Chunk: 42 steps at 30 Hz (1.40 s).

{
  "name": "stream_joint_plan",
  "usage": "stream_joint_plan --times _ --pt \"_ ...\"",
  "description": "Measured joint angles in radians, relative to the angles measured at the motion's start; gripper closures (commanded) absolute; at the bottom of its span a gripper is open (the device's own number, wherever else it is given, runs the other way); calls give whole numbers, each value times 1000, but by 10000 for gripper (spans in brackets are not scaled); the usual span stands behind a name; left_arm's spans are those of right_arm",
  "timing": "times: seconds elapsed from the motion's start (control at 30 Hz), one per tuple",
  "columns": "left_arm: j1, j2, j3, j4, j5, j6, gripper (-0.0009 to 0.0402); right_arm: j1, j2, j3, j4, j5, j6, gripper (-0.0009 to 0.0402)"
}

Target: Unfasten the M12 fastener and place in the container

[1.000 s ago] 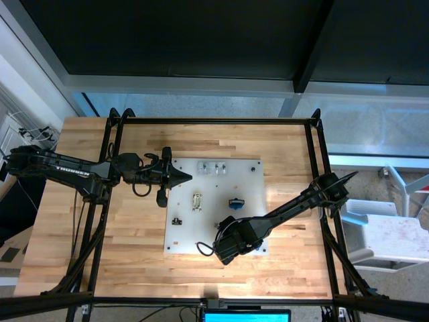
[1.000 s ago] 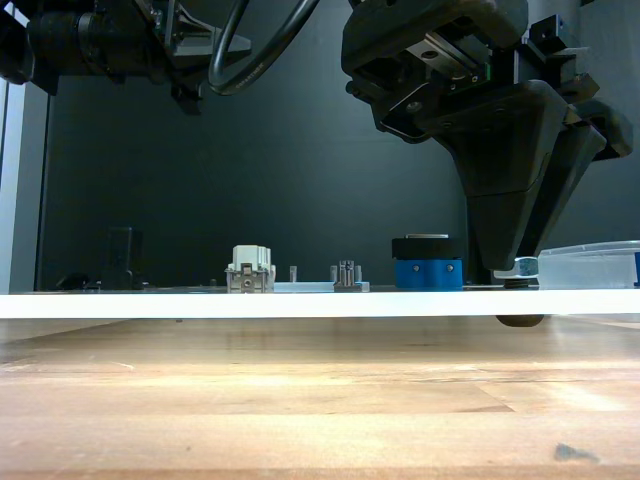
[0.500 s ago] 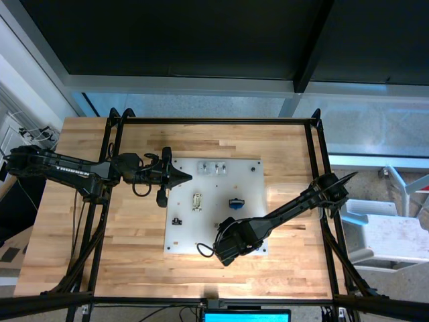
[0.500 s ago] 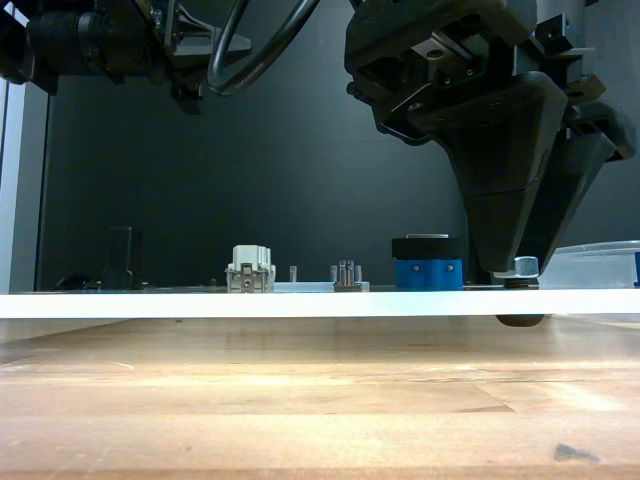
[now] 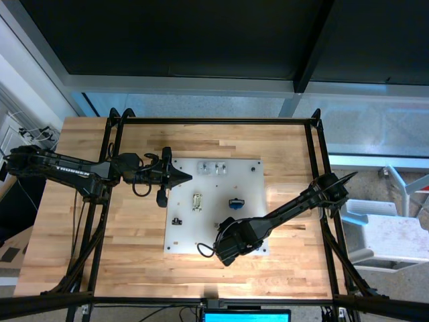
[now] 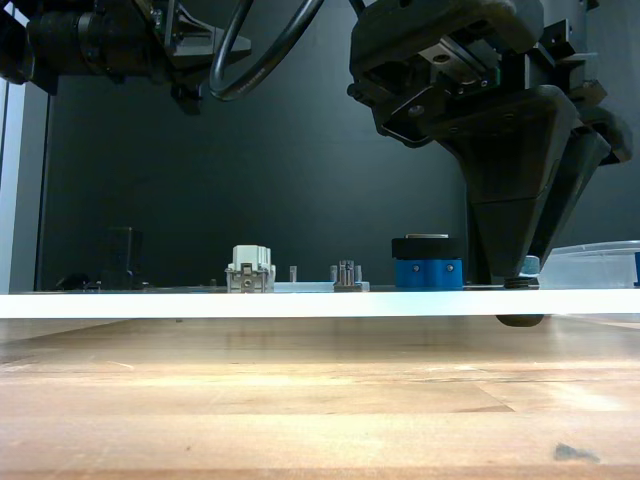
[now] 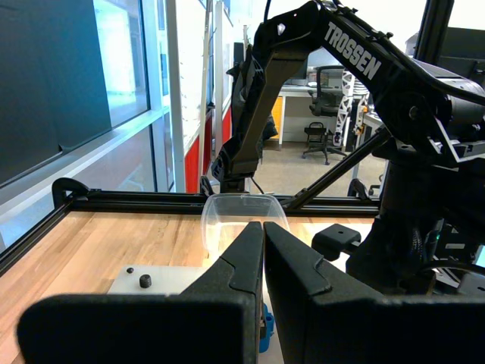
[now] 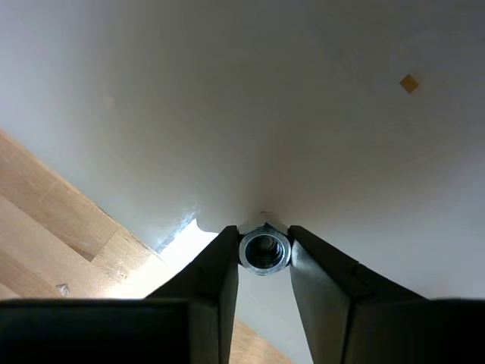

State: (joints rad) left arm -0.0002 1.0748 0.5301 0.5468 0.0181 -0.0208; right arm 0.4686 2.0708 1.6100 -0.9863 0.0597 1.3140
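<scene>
The right gripper (image 8: 264, 249) is down at the near right edge of the white board (image 5: 191, 231), its jaws clenched on the small silver nut (image 8: 264, 253) from 2 sides. Its tips meet just above the black stud (image 6: 518, 284), in front of the clear container (image 6: 592, 266). I cannot tell whether the nut sits on its stud. The left gripper (image 5: 185, 177) hangs over the board's far left edge, jaws pressed together.

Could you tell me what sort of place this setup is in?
Likely a robotics lab: framed wooden table, white board, office chair behind. Left gripper hovers at the board's far-left corner; right gripper grips the nut near-right.
</scene>
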Motion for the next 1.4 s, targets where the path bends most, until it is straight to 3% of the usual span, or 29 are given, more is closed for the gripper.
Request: stream_joint_plan --times 0.27,0.4,0.47,0.67,0.87,1.4 --pt "0 0 0 0 0 0 393 0 0 0 0 0 -32 382" --pt "0 0 0 0 0 0 393 0 0 0 1 -1 -132 388" --pt "0 0 0 0 0 0 393 0 0 0 2 -5 -246 390" --pt "0 0 0 0 0 0 393 -1 0 0 3 -23 -721 389" --pt "0 0 0 0 0 0 393 0 0 0 3 -26 -1084 389" --pt "0 0 0 0 0 0 393 0 0 0 2 -34 -1841 389"
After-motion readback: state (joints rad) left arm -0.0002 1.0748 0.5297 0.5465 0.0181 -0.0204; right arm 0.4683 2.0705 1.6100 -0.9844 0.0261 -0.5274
